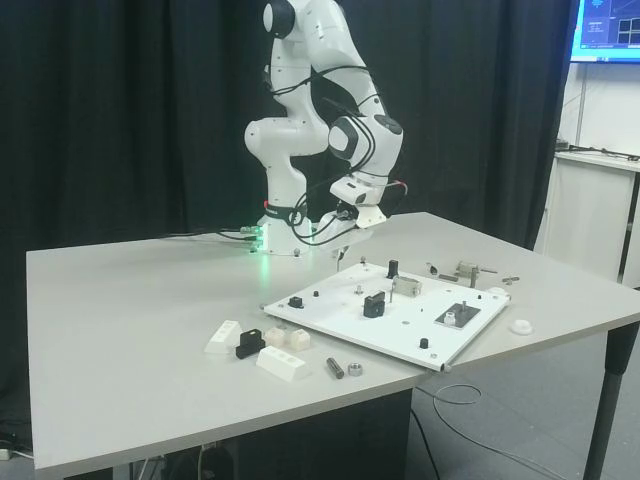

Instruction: Place round peg 1.

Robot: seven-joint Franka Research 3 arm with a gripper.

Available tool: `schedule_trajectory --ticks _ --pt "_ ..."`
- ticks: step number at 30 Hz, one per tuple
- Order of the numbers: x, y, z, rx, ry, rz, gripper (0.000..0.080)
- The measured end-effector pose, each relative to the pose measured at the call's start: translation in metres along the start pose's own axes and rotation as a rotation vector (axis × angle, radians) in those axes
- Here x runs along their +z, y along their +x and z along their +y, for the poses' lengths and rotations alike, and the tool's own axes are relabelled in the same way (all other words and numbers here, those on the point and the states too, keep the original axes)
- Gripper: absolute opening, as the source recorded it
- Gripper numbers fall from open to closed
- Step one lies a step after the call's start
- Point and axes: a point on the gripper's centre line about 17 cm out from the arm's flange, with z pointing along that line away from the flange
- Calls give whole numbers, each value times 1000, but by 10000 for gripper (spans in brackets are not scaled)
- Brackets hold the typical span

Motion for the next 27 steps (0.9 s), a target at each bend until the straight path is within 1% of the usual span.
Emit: schedule_trajectory --ticks 7,14,17,27 --pt "-1 2 0 1 -1 7 26" --pt "-4 8 6 7 -9 32 26" --pt "-6 11 13 14 -17 47 26" --pt "-15 10 58 47 -65 91 26"
